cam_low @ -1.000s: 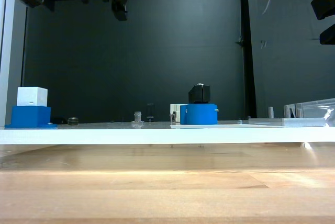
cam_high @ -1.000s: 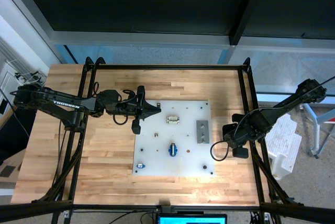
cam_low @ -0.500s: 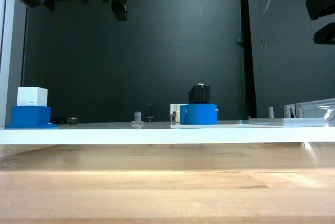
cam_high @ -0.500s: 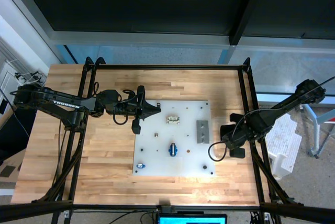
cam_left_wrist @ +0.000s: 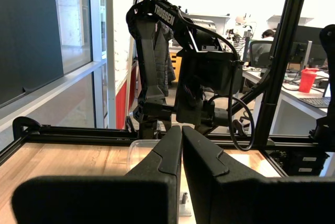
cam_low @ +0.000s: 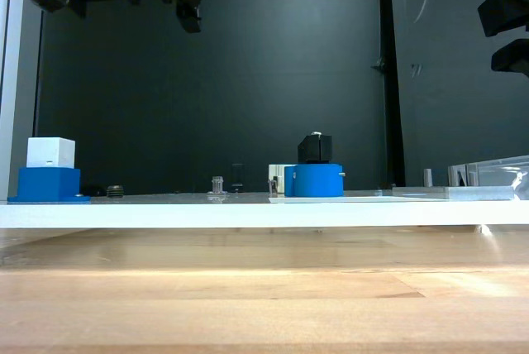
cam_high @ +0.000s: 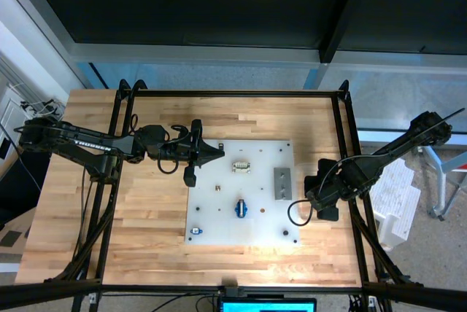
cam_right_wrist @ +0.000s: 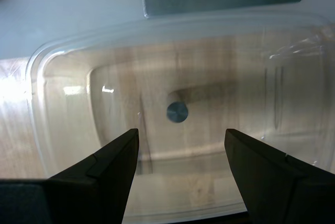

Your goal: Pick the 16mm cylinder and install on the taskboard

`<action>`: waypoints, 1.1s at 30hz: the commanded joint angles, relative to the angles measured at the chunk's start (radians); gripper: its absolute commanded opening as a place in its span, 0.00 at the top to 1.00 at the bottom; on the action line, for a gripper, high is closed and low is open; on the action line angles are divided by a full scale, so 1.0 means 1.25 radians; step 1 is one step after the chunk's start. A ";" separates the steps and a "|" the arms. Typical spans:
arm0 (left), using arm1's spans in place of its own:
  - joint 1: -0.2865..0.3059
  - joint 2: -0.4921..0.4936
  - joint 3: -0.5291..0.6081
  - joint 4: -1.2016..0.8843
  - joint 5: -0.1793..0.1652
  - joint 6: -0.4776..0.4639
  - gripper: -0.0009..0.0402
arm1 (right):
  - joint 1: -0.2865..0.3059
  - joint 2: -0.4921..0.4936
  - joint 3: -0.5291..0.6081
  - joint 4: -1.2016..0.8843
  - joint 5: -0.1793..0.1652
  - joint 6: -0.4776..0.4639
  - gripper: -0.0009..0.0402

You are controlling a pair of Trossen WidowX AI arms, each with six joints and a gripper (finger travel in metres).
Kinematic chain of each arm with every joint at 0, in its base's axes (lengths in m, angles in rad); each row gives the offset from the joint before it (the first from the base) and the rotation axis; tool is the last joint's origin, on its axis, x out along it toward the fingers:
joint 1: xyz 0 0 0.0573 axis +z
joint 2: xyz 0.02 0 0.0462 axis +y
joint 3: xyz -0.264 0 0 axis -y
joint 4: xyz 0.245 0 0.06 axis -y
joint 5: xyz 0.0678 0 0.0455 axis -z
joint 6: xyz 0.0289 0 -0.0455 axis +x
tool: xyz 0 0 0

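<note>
Right gripper (cam_right_wrist: 180, 134): spread wide, cylinder (cam_right_wrist: 177, 112) straight below, in tray (cam_right_wrist: 39, 93).
Left gripper (cam_left_wrist: 181, 130): clenched, empty — taskboard (cam_high: 219, 213) edge beneath it.
Risk: off-centre closing could knock cylinder away — small, smooth.

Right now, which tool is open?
The right tool, spread above the 16mm cylinder in the clear tray; the left tool, above the taskboard corner, is shut.

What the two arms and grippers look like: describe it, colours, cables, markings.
The left arm and right arm are matt black, each with white TROSSEN lettering on a link and a black cable looping by the wrist. The left gripper, near the far left corner of the taskboard, and the right gripper, above the clear tray, have black, wedge-shaped fingers.
</note>
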 commanded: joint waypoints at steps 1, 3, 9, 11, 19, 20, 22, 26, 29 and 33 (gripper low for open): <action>0.000 0.000 0.000 0.000 0.000 0.000 0.98 | -0.008 0.000 -0.012 0.014 0.000 0.000 0.41; 0.000 0.000 0.000 0.000 0.000 0.000 0.98 | -0.008 0.001 -0.020 0.027 0.000 0.000 0.41; 0.000 0.000 0.000 0.000 0.000 0.000 0.98 | -0.008 0.038 -0.036 0.046 -0.001 -0.001 0.41; 0.000 0.000 0.000 0.000 0.000 0.000 0.98 | -0.008 0.044 -0.039 0.053 0.000 -0.003 0.41; 0.000 0.000 0.000 0.000 0.000 0.000 0.98 | -0.009 0.052 -0.073 0.105 -0.003 -0.002 0.41; 0.000 0.000 0.000 0.000 0.000 0.000 0.98 | -0.009 0.052 -0.078 0.113 -0.003 -0.002 0.41; 0.000 0.000 0.000 0.000 0.000 0.000 0.98 | -0.009 0.052 -0.089 0.127 -0.002 -0.002 0.42; 0.000 0.000 0.000 0.000 0.000 0.000 0.98 | -0.009 0.052 -0.105 0.144 -0.002 -0.002 0.43; 0.000 0.000 0.000 0.000 0.000 0.000 0.98 | -0.009 0.052 -0.114 0.156 -0.002 -0.002 0.45; 0.000 0.000 0.000 0.000 0.000 0.000 0.98 | -0.009 0.052 -0.125 0.164 -0.002 -0.002 0.47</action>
